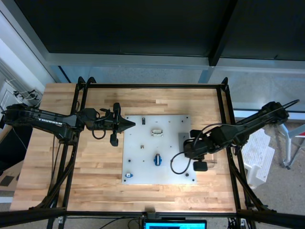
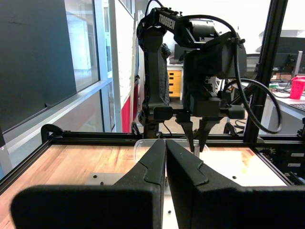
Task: Remove the 16mm cylinder and place in the container
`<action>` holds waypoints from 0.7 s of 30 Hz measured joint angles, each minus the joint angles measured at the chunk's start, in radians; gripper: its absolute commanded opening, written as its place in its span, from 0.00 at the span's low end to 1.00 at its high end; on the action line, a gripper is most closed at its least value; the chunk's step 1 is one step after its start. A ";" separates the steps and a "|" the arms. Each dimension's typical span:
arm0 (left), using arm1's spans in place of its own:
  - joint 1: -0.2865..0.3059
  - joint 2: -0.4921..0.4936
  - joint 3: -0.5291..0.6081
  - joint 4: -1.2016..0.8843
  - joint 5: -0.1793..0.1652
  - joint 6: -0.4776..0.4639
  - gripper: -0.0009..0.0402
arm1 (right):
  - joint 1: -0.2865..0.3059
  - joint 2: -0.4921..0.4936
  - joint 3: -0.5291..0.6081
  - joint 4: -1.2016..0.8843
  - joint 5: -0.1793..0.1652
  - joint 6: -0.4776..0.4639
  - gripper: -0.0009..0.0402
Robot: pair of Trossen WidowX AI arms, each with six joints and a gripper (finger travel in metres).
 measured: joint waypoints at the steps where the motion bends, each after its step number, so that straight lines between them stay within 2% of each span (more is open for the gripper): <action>1: 0.000 0.000 0.000 0.000 0.000 0.000 0.02 | 0.005 -0.017 -0.017 0.000 -0.001 0.006 0.03; 13: 0.000 0.000 0.000 0.000 0.000 0.000 0.02 | 0.068 -0.179 -0.209 -0.016 0.000 0.079 0.03; 21: 0.000 0.000 0.000 0.000 0.000 0.000 0.02 | 0.078 -0.242 -0.313 -0.014 0.000 0.104 0.06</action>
